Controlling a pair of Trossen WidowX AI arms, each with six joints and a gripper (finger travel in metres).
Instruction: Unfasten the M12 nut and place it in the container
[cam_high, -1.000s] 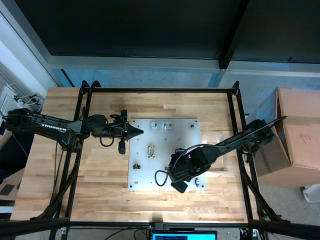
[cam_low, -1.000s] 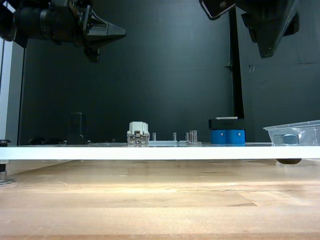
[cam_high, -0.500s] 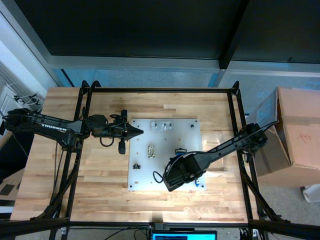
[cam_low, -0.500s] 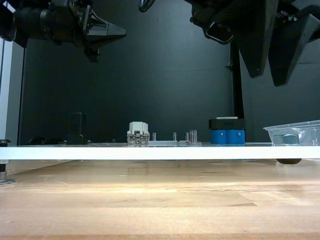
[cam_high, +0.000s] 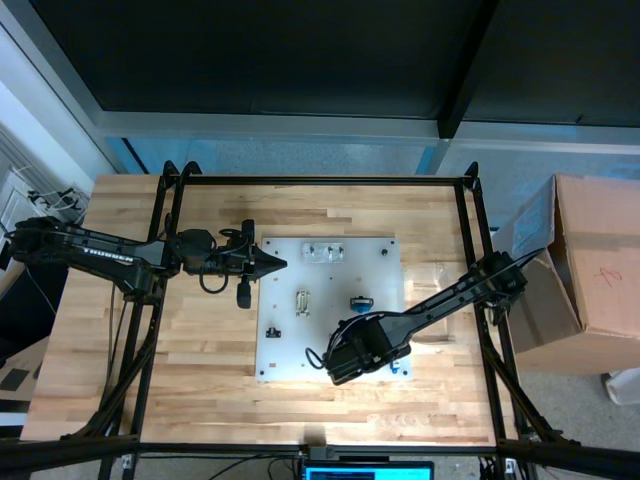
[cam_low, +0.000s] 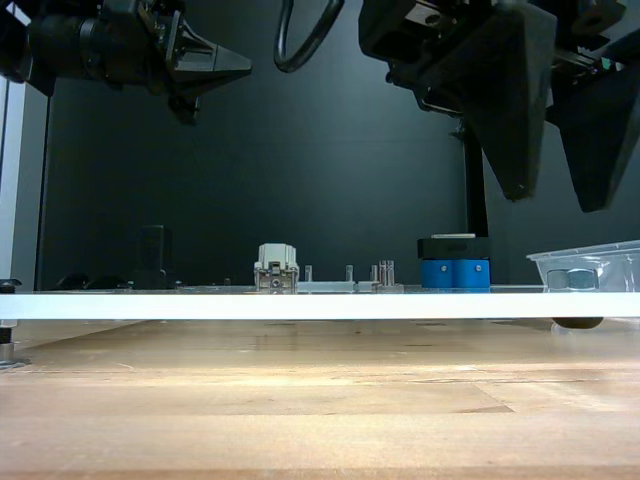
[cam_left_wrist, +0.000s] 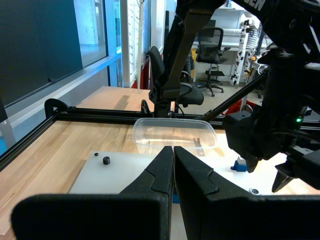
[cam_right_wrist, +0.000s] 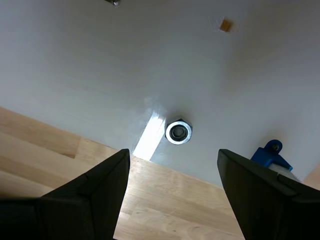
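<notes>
— So, where's the M12 nut (cam_right_wrist: 188, 131)?
— On its stud (cam_right_wrist: 178, 133), run down to the white board (cam_high: 290, 345) near the near right edge. No ribs show. The dark stud end sits in the bore.
— Low view looks like it's in the container (cam_low: 590, 255).
— It only stands in front of the tray wall there. The right wrist view shows it on the board. In the high view the arm hides it.
— Right gripper?
— Right gripper (cam_low: 553, 197) hangs over that corner, pointing down, jaws apart. The nut sits under the gap between them, and the tips are well above it, not touching.
— Left gripper?
— Left gripper (cam_high: 283, 264) is up high over the board's far left part, pointing right, jaws together.
— What else is around?
— Blue piece (cam_right_wrist: 272, 152) near the nut, grey connector (cam_low: 277, 270) mid-board, blue block (cam_low: 455, 273) further right. Wooden worktop (cam_high: 200, 400), cardboard box (cam_high: 590, 270) off its right side.
</notes>
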